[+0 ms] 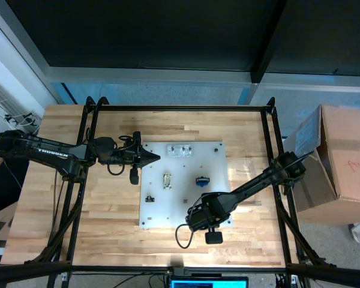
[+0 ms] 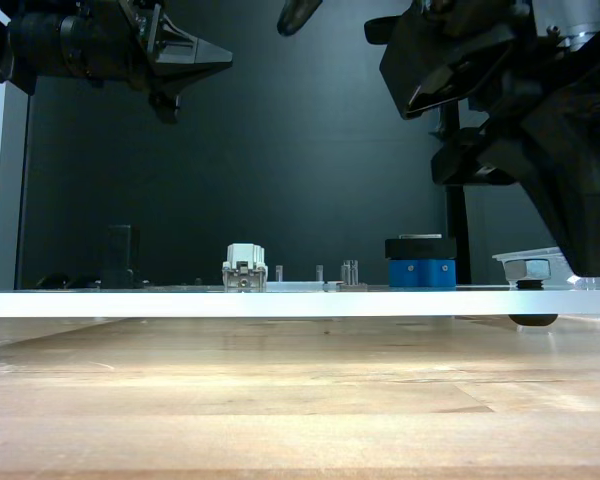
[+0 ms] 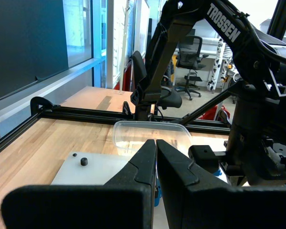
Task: Unfasten the M12 nut and place it in the container
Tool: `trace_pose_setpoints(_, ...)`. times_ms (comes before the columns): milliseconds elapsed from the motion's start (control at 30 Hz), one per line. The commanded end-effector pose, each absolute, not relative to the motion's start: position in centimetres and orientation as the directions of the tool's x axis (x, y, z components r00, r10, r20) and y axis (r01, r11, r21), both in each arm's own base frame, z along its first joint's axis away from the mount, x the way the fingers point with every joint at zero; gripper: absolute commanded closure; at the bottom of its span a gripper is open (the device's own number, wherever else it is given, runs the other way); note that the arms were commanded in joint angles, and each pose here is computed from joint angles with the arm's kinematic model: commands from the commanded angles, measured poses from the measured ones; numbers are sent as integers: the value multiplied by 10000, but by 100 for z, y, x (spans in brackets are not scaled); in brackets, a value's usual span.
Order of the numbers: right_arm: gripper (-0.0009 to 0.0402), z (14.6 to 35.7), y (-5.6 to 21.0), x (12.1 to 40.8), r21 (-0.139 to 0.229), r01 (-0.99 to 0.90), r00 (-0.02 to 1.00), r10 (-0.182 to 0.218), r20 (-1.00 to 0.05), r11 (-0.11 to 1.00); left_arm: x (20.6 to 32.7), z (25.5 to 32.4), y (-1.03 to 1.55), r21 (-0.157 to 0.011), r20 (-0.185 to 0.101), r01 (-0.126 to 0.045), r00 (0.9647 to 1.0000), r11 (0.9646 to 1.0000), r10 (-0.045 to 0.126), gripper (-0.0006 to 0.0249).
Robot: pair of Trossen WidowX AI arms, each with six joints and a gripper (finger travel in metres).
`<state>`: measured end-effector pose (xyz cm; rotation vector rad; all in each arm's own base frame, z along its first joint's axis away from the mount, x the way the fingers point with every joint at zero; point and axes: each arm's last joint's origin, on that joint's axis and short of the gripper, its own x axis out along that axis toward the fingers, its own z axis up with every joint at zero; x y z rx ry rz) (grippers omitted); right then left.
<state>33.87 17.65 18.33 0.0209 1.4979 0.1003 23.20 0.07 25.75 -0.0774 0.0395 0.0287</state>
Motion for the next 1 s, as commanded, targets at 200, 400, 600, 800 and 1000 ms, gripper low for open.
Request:
trace_pose_setpoints(200,393,1940,1647,3345,-1854,636,1517,-1931,-9694,9806,2321,2575,7,-768,-406,-298,9988,9966,267,243)
trace_pose_setpoints(400,393,1977,1682,3335,-723,740,1127,-804,-9904,9946,2321,2575,7,-768,-406,-298,9988,9966,267,243)
trace_pose_setpoints(600,393,2056,1791,3366,1626,490,654,1592,-9851,9855,2321,2575,7,-768,-402,-297,9988,9966,267,243)
trace_pose_setpoints(800,393,1991,1809,3383,1763,265,661,1743,-9825,9840,2321,2575,7,-768,-406,-298,9988,9966,267,243)
trace_pose_setpoints(1000,393,1852,1793,3374,1505,145,402,1499,-9879,9885,2320,2576,7,-768,-395,-297,9989,9966,267,243)
